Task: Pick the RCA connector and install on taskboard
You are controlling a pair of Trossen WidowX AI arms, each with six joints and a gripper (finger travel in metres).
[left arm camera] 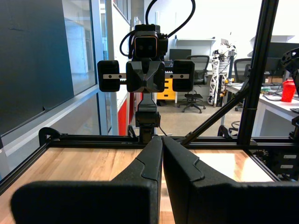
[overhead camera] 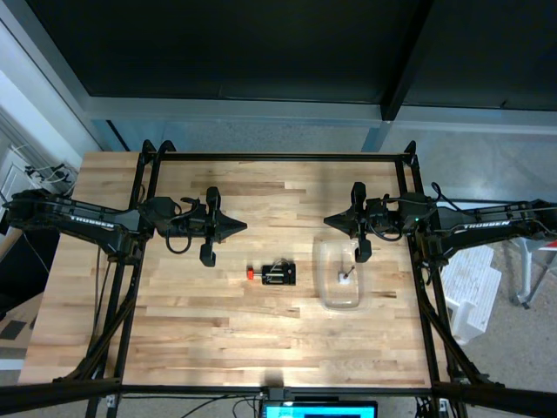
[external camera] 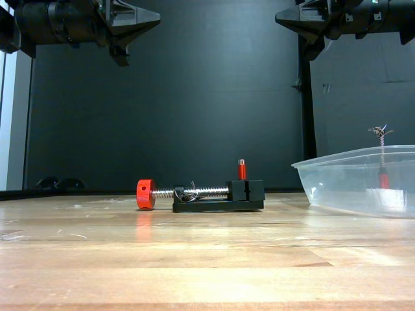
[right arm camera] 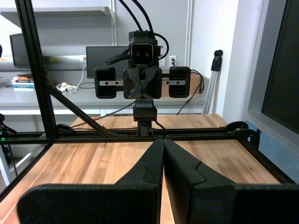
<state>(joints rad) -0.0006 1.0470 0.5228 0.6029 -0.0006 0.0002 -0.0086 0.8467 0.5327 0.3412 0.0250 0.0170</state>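
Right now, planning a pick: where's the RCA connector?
High view: the RCA connector lies in the tray, right of the taskboard; the right pincer hovers shut beyond the tray's far edge, the left pincer shut behind-left of the taskboard.

The low view's upper edge is cropping my left jaws, high over the bench (external camera: 194, 259) at left, and my right jaws, high at right. The RCA connector (overhead camera: 345, 278) is showing too small to resolve.

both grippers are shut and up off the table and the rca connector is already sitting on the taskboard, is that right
Not quite. The RCA connector is not on the taskboard; it lies in the clear tray beside it, as the high view shows. The rest holds: the left gripper and right gripper are both shut and raised above the table.
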